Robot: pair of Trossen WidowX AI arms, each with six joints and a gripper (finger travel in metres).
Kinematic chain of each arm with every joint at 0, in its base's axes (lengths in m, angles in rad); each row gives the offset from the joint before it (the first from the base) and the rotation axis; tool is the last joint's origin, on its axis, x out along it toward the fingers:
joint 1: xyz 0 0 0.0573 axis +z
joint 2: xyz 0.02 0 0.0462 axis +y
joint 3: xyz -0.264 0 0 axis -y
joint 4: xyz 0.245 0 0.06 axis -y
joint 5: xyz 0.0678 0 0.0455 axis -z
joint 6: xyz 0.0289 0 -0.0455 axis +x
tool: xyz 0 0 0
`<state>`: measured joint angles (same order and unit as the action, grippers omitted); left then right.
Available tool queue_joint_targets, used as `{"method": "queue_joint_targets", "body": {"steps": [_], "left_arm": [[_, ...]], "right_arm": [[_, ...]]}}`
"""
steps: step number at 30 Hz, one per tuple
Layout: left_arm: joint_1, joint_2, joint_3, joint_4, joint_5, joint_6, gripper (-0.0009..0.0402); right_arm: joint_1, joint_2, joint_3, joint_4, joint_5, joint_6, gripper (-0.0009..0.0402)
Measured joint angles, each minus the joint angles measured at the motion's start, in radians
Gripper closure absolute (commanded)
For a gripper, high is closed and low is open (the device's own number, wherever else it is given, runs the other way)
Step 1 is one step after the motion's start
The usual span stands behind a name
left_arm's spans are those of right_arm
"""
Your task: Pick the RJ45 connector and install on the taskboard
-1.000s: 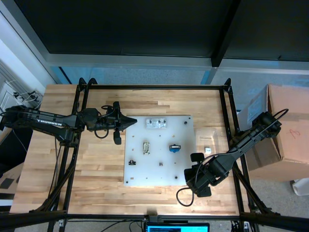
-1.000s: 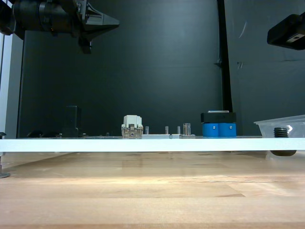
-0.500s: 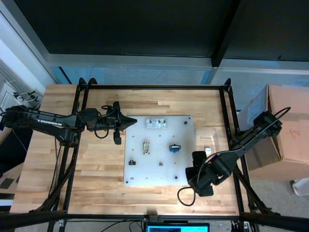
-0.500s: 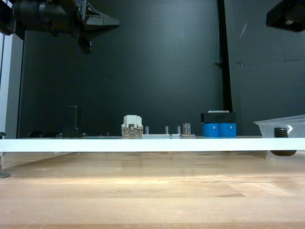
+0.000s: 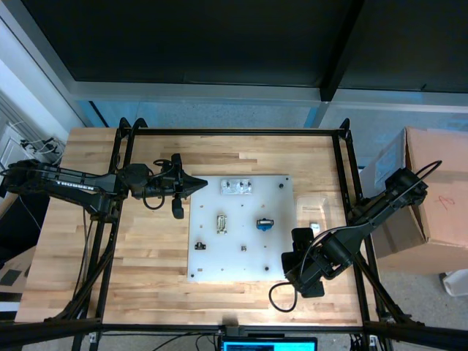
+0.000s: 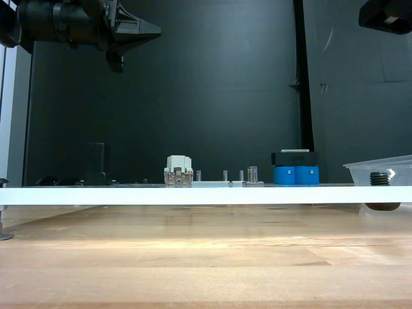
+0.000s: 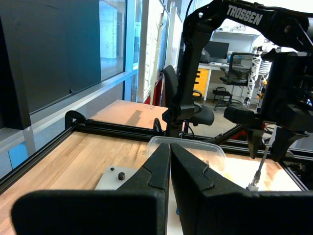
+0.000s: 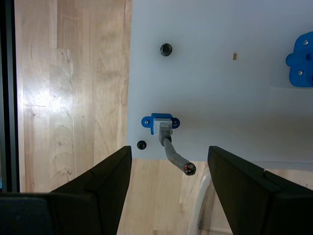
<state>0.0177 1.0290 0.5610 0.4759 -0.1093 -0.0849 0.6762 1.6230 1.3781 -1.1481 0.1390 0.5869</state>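
Observation:
The RJ45 connector point(image 8: 163, 128) sits in its blue seat point(image 8: 160, 120) near the edge of the white taskboard point(image 8: 220, 93), with a short grey cable stub point(image 8: 177, 157) sticking out. My right gripper point(image 8: 169, 152) hovers straight above it, open and holding nothing. In the high view the right gripper point(image 5: 301, 262) hangs over the board's near right corner point(image 5: 241, 252). The cable stub point(image 7: 258, 171) stands tilted under it in the left wrist view. My left gripper point(image 5: 199, 183) is shut and empty, held high by the board's left edge.
On the board stand a blue mount point(image 5: 264, 224), a grey connector block point(image 6: 178, 172) and a silver fixture point(image 5: 237, 188). A clear plastic bin point(image 5: 314, 212) lies right of the board. A black frame point(image 5: 344, 183) rings the table, with a cardboard box point(image 5: 431, 197) beyond it.
The right gripper has risen, moving upward in the low view. The left arm has not moved. The connector stays in its seat.

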Motion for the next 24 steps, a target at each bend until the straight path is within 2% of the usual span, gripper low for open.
{"method": "queue_joint_targets", "body": {"steps": [24], "left_arm": [[0.000,0.000,0.000,0.000,0.000,0.000,0.0393]], "right_arm": [[0.000,0.007,-0.162,0.188,0.026,0.012,0.0200]]}}
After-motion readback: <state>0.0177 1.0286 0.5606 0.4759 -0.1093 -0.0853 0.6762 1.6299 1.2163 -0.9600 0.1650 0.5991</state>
